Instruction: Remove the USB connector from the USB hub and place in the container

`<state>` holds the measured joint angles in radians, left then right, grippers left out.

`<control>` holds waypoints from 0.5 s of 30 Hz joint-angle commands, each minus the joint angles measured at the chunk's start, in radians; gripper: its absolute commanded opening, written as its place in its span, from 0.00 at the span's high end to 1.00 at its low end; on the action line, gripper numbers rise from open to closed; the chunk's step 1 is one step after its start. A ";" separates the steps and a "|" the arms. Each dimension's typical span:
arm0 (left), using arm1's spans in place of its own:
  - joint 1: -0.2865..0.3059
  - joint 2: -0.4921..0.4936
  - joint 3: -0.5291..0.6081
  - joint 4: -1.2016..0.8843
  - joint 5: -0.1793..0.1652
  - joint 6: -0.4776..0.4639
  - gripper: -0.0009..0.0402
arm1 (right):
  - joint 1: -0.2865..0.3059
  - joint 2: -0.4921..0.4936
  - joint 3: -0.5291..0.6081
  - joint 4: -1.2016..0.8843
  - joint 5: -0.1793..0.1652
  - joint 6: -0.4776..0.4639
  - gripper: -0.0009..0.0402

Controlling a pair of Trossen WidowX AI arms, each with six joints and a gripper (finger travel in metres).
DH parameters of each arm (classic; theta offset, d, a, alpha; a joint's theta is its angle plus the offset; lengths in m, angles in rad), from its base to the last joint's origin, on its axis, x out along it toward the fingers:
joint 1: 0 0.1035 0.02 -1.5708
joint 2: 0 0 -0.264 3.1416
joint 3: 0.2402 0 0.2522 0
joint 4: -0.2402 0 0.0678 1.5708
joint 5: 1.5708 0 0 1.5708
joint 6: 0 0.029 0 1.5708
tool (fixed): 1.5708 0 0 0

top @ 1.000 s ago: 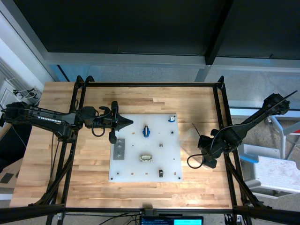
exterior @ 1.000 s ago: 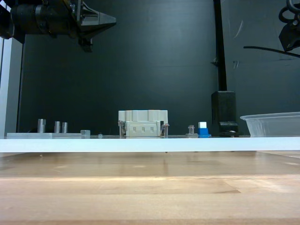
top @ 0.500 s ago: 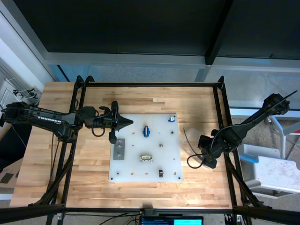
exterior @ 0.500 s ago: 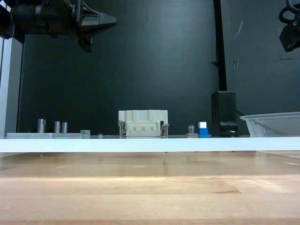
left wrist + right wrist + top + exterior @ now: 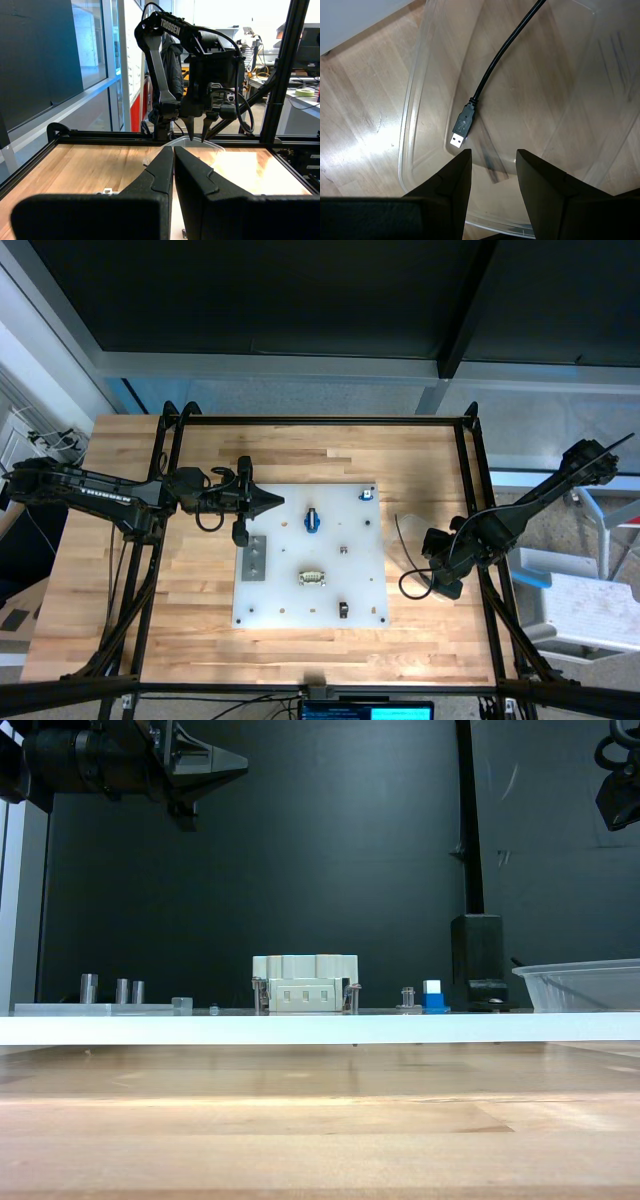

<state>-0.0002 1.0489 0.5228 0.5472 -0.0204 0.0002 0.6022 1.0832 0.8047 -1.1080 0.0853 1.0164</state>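
Connector (image 5: 461, 128) lies inside container (image 5: 414, 102) under the empty, spread right hand (image 5: 492, 152); left hand (image 5: 173, 148), closed, hovers above board (image 5: 270, 610). Task looks done.

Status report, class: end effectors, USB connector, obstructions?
Left end effector shut, parked above board. Right end effector open above container. USB connector inside it.

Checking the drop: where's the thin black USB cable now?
The black USB connector lies inside the clear plastic container right of the white board, below the open right gripper; the shut left gripper hovers over its far-left corner.
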 commanded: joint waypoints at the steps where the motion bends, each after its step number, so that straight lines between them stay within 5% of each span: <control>1: 0.000 0.000 0.000 0.000 0.000 0.000 0.98 | 0.000 0.000 0.000 0.000 0.000 0.000 0.68; 15: 0.000 0.000 0.000 0.000 0.000 0.000 0.98 | 0.000 0.000 0.002 0.025 -0.001 0.001 0.68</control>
<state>-0.0002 1.0489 0.5228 0.5472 -0.0204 0.0002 0.6022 1.0832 0.8051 -1.0843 0.0849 1.0168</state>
